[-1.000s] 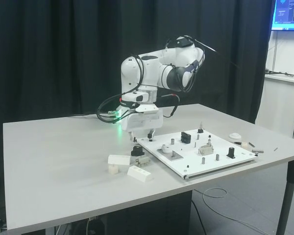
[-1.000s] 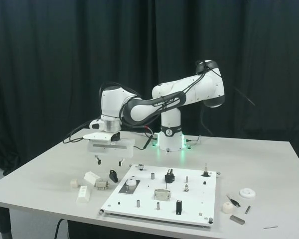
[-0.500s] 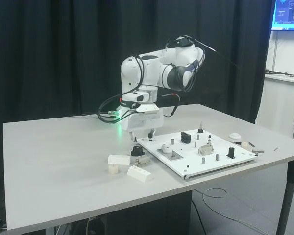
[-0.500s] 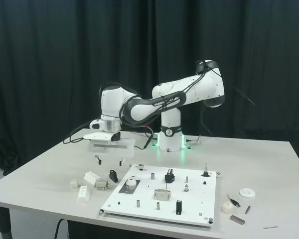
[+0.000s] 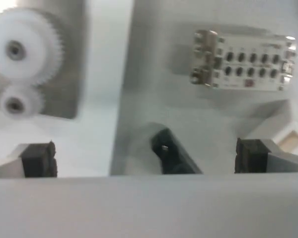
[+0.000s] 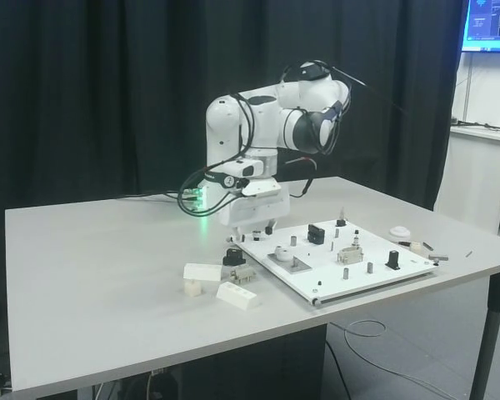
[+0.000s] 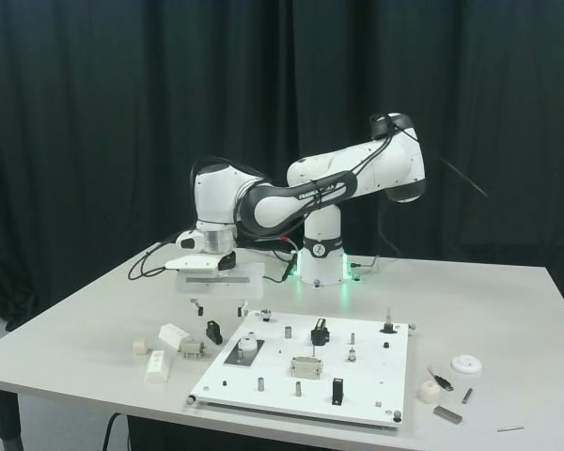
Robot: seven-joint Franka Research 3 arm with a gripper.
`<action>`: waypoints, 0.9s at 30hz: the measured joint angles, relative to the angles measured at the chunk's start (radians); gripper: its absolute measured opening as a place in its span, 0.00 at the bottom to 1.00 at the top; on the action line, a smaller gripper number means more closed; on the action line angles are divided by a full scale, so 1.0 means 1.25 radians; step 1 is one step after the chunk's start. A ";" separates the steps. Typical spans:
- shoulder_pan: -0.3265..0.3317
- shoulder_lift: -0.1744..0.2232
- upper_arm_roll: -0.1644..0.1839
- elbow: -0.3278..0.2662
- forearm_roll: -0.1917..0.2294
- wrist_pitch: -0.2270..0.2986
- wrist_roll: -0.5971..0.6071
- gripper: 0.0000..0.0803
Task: Remove medium gear.
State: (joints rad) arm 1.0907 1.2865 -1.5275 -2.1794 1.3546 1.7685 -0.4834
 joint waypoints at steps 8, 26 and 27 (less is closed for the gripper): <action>0.026 0.000 0.011 0.002 0.009 -0.008 0.037 1.00; 0.050 0.000 0.068 0.023 0.023 0.052 0.092 1.00; 0.050 0.000 0.071 0.024 0.023 0.057 0.094 1.00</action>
State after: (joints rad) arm 1.1534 1.2866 -1.4393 -2.1494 1.3839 1.8394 -0.3665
